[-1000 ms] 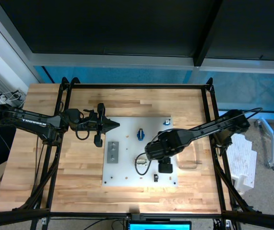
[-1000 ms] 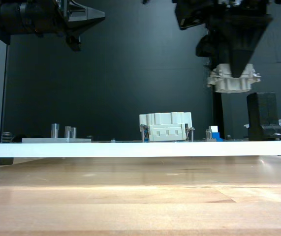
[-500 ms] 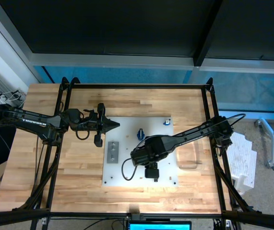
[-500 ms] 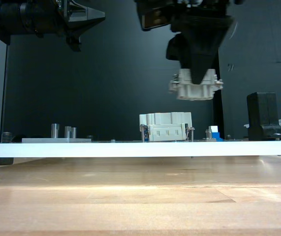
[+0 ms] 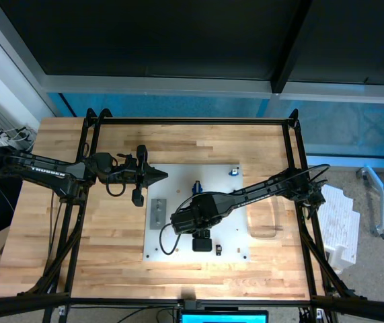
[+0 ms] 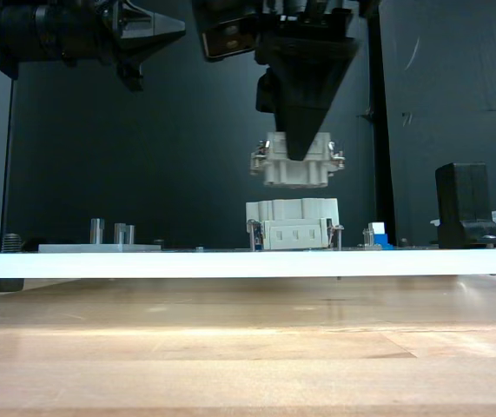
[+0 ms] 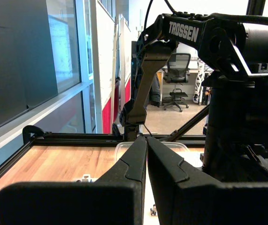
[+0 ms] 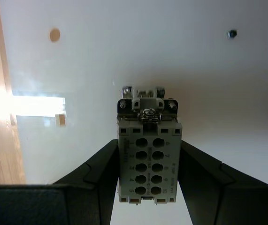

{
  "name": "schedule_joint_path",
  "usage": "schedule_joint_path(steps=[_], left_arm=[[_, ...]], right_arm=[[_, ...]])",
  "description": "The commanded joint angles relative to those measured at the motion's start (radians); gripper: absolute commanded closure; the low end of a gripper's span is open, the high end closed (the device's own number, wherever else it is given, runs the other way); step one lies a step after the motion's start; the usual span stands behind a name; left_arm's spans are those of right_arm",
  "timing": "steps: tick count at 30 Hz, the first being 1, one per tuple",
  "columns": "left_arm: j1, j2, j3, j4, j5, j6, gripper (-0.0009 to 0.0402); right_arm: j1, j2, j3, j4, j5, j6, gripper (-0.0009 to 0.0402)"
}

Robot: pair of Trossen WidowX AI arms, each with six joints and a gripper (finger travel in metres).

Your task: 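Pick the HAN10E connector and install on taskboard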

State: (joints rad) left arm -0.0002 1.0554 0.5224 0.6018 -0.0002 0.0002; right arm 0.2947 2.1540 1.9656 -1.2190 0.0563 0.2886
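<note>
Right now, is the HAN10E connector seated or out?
Out: HAN10E connector, clamped in the right gripper, hangs with a gap above the socket on the taskboard. Left gripper parked shut over its far-left corner.

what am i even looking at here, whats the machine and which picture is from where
Two robot arms stand at a wooden table. One picture looks down from above, one looks level along the tabletop, and two come from cameras on the arms' wrists. On the table lies the taskboard, carrying a grey block, a blue part and a pale socket block. The right end effector is shut on the HAN10E connector, holding it just above that socket block, not touching. The left end effector is shut, empty, raised near the board's left edge.
</note>
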Motion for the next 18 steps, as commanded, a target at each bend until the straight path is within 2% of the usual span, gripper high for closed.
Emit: schedule_joint_path(steps=[1,18], left_arm=[[0.0,0.0,0.0,0.0,0.0,0.0,0.0392],[0.0,0.0,0.0,0.0,0.0,0.0,0.0392]], right_arm=[[0.0,0.013,0.0,-0.004,-0.001,-0.008,0.0354],[-0.007,0.037,-0.002,0.011,-0.005,-0.009,0.0354]])
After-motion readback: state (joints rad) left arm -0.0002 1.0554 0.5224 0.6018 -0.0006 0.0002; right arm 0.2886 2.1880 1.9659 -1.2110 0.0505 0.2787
